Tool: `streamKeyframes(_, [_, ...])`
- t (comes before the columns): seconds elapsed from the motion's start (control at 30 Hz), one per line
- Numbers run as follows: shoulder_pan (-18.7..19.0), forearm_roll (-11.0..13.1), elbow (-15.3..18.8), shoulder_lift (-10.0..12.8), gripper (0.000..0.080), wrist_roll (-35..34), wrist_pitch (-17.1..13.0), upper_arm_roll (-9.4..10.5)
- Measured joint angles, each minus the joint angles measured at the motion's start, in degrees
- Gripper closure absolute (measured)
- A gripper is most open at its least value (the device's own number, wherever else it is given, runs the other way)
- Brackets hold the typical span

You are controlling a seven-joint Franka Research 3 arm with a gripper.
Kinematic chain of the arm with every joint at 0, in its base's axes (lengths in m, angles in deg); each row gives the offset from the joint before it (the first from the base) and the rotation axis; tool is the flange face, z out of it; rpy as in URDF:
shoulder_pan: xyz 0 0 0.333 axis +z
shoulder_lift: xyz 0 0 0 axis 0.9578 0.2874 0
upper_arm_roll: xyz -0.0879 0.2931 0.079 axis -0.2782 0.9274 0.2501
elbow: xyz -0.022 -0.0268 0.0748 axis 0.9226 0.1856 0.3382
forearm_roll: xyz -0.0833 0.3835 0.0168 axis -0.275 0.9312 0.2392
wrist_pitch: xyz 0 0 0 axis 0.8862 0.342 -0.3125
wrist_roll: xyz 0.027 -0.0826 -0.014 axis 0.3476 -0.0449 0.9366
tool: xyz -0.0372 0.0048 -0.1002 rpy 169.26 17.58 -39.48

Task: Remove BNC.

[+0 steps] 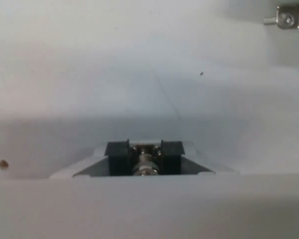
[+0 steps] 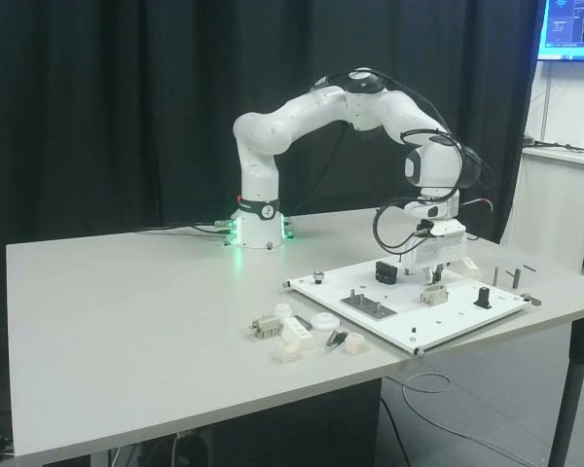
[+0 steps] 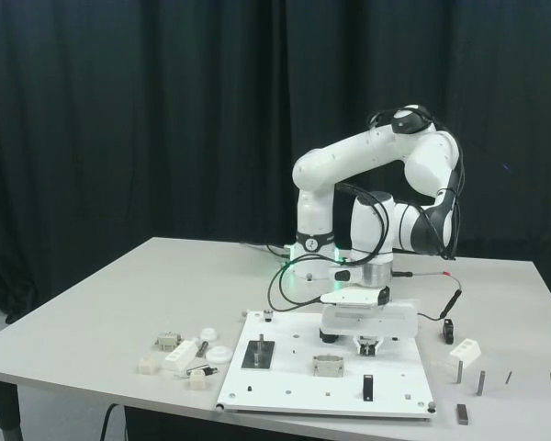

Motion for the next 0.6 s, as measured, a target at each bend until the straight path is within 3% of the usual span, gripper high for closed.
streamKeyframes(0.6, [0.0, 0.6, 0.2, 0.2, 0.0672, 16.8, 0.3, -0.11])
